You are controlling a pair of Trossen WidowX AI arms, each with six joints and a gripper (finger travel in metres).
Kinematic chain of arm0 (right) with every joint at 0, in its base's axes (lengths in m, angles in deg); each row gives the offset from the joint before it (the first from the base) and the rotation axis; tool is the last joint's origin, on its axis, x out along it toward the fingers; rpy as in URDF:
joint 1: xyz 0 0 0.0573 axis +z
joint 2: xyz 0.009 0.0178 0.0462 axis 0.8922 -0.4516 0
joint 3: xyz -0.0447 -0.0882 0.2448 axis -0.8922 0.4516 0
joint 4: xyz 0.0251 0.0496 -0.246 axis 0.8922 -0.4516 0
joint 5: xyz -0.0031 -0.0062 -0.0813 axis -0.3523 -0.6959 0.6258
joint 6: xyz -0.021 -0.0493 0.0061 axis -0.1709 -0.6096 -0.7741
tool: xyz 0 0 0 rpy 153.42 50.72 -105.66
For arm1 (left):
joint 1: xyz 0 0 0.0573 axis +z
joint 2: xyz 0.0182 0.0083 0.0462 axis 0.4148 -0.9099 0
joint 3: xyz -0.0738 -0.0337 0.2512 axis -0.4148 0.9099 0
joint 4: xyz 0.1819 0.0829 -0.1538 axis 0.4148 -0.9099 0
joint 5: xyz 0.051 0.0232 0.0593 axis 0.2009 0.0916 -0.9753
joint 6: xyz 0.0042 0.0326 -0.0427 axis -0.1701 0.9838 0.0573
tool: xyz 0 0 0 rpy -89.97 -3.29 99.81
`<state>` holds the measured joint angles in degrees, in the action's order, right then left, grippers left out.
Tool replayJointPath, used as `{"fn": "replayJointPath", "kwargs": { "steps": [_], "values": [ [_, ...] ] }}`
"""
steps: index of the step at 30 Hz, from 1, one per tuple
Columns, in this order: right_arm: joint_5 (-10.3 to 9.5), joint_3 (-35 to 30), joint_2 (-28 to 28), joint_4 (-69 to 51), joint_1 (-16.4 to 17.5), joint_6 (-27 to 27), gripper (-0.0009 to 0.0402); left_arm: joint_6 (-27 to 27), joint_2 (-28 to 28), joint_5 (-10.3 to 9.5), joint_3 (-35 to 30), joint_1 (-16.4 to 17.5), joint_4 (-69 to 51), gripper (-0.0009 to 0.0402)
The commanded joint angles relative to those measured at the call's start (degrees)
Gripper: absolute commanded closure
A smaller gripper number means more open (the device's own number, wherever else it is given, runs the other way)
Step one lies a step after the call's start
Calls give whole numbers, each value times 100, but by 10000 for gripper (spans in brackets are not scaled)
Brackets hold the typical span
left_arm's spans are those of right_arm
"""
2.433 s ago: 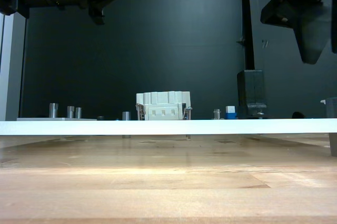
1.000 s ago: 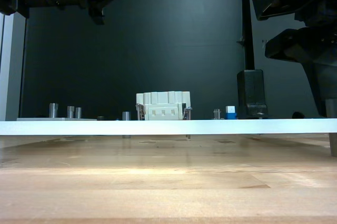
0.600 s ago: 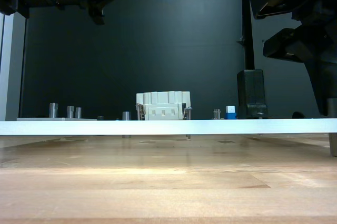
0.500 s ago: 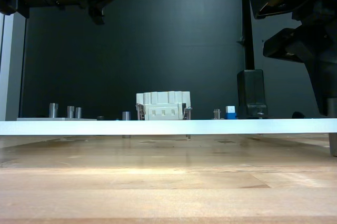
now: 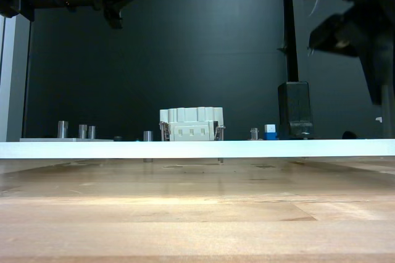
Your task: Remove the 16mm bar from the taskboard and place in the container
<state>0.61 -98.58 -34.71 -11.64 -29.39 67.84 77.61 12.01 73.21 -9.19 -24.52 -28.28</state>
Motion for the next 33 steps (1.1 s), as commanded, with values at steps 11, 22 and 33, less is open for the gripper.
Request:
{"fn": "replayJointPath", "kwargs": {
  "steps": [11, 22, 33],
  "values": [
    [9, -166, 787, -402, -15, 4, 387, 0, -2, 0, 0, 0, 2, 393],
    [17, -116, 1231, -885, 7, 46, 387, 2, 0, 0, 0, 2, 4, 393],
    [24, 822, 2251, -1084, 310, 317, 387, 0, -2, 0, 0, 2, 2, 393]
  ]
}}
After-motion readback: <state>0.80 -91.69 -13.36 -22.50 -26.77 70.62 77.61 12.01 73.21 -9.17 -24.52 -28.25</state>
